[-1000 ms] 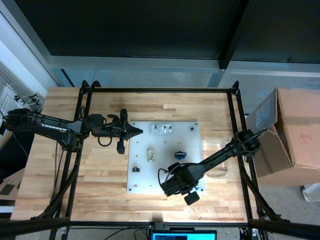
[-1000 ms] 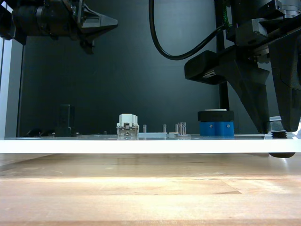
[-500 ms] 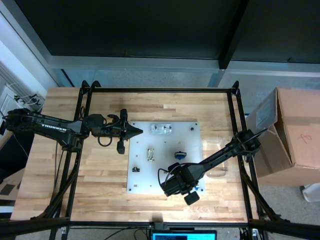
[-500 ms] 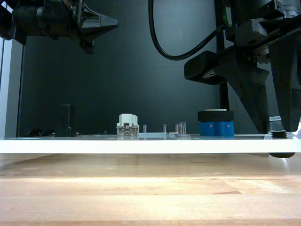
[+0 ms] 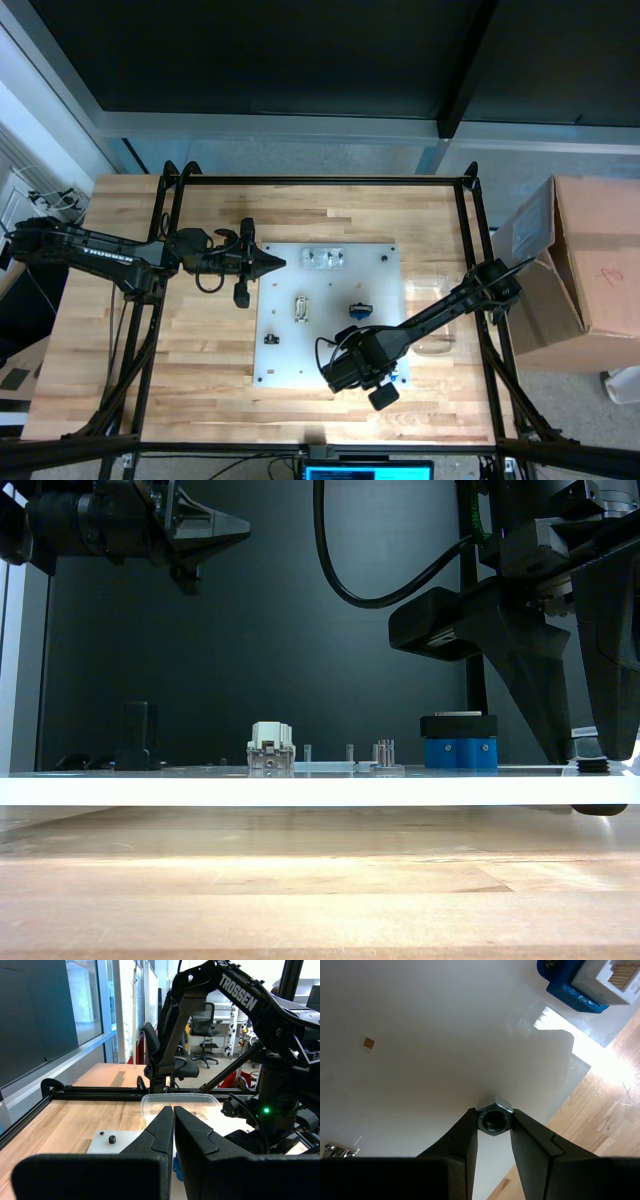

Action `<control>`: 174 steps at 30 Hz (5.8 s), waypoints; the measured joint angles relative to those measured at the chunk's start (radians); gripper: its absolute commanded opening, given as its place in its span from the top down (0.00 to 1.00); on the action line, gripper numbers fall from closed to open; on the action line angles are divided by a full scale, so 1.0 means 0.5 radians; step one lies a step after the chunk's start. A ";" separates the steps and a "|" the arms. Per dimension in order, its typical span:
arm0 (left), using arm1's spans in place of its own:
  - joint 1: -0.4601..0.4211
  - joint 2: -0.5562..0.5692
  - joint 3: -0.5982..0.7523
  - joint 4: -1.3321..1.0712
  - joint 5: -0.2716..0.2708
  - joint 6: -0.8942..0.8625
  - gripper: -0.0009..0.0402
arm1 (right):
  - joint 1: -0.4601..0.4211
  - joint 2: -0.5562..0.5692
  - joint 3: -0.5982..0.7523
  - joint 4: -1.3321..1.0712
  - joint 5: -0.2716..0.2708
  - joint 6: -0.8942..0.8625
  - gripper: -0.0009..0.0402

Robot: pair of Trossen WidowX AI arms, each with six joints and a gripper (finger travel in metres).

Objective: Pick the M12 nut and place it on its threads and fasten

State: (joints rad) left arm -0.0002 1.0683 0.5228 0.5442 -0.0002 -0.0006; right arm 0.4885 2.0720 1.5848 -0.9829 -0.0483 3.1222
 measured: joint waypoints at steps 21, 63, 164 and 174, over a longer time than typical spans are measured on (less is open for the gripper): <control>0.000 -0.001 0.000 0.002 -0.001 -0.001 0.98 | 0.001 -0.202 -0.002 0.005 0.005 -0.369 0.55; 0.000 -0.001 -0.001 0.003 0.000 0.000 0.98 | 0.002 -0.295 -0.118 -0.184 0.089 -5.231 0.95; 0.000 0.000 0.000 0.001 0.000 0.000 0.98 | -0.052 -0.169 -0.182 0.018 0.158 -5.441 0.98; 0.000 0.000 -0.001 0.001 0.000 0.000 0.98 | -0.050 -0.178 -0.192 0.011 -0.402 -5.599 0.98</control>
State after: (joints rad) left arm -0.0002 1.0683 0.5224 0.5446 -0.0002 -0.0006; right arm 0.4633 1.9831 1.4887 -0.9771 -0.2493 0.3229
